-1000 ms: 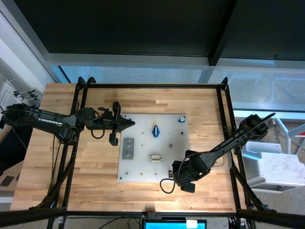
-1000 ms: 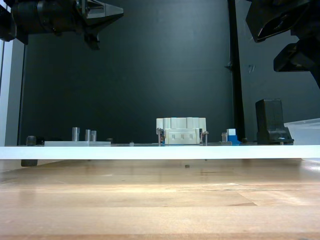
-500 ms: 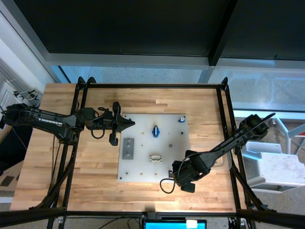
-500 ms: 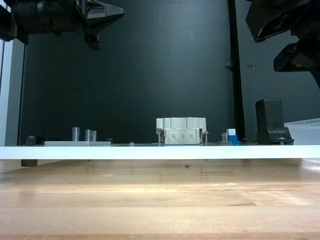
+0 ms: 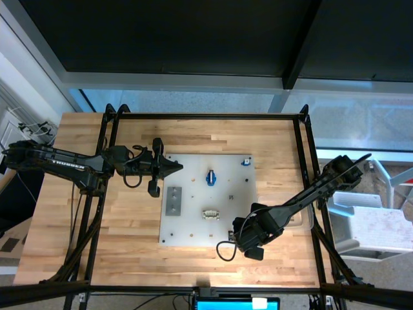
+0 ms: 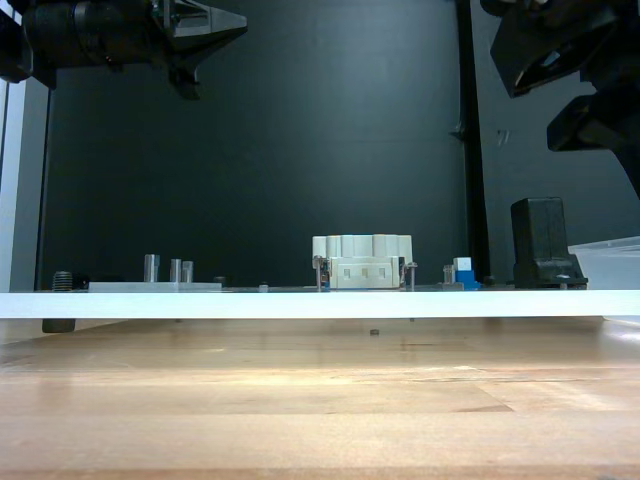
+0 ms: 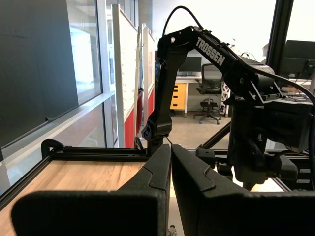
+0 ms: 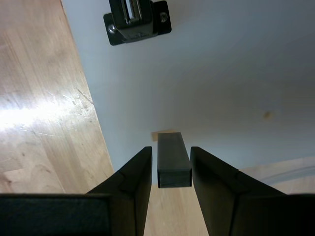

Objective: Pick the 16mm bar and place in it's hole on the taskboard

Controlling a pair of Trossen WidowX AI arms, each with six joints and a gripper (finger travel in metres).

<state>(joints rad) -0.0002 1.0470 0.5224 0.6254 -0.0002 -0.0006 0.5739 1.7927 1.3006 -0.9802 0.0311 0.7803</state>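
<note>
The 16mm bar is a dark grey square-section piece, held between the fingers of my right gripper, which is shut on it. The bar hangs over the white taskboard, near its front right corner. A small tan opening shows in the board just past the bar's end. In the high view the right gripper is over that corner, and in the low view it is well above the board. My left gripper is shut and empty, held high over the board's far left edge.
On the taskboard stand a grey block with pegs, a white connector, a blue part and a black socket block near the right gripper. A clear bin sits right of the board. Black frame rails surround the table.
In the low view the right gripper has shifted slightly to the left and a little lower, with the bar still in it. The left arm has not moved.
</note>
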